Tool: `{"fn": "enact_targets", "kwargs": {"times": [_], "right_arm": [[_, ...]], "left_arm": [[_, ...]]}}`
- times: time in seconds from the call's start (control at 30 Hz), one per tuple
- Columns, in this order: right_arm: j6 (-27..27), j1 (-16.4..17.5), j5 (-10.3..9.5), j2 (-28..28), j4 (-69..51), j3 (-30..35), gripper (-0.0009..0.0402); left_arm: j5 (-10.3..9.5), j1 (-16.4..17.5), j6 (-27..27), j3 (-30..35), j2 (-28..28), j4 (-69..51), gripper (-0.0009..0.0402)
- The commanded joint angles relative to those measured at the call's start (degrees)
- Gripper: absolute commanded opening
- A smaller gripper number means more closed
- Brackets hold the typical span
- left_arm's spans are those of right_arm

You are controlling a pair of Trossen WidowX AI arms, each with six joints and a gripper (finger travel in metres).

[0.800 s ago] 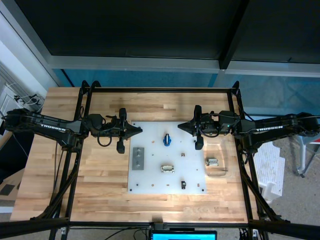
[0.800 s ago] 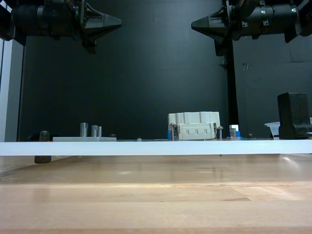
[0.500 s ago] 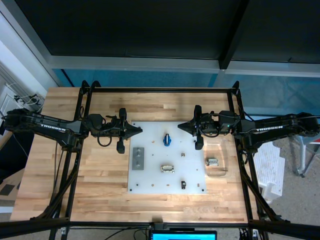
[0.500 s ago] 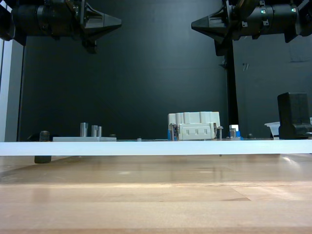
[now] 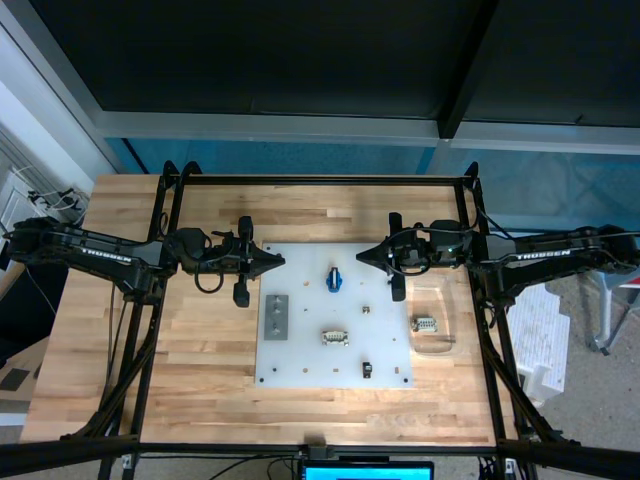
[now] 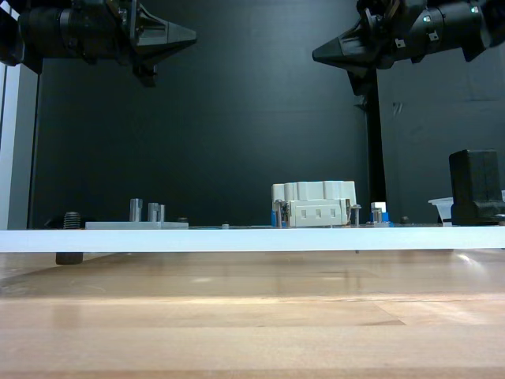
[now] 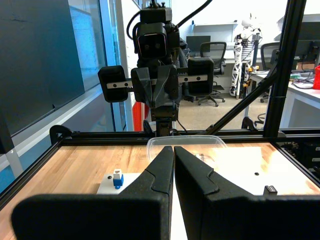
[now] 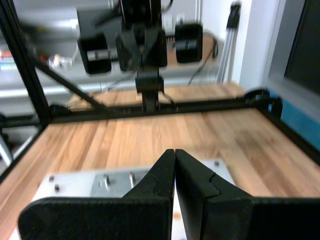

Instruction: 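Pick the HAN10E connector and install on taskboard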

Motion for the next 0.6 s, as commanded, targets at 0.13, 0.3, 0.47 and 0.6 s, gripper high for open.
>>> {"fn": "enact_targets", "kwargs": {"times": [0.13, 0.3, 0.47, 0.6], "right_arm": [[0.0, 0.3, -0.15, 0.0, -19.5, 6.5, 0.0000], [0.1, 0.5, -0.17, 0.0, -34.9, 12.0, 0.0000], [0.4, 1.6, 0.02, 0.3, -46.0, 16.8, 0.0000], [1.4, 3.6, 0.28, 1.0, -53.1, 19.8, 0.0000]], "left_arm": [[0.02, 0.0, 0.0, 0.0, 0.0, 0.0, 0.0001], [0.02, 0.0, 0.0, 0.0, 0.0, 0.0, 0.0001], [0.02, 0.0, 0.0, 0.0, 0.0, 0.0, 0.0001], [0.02, 0.0, 0.0, 0.0, 0.0, 0.0, 0.0001]]}}
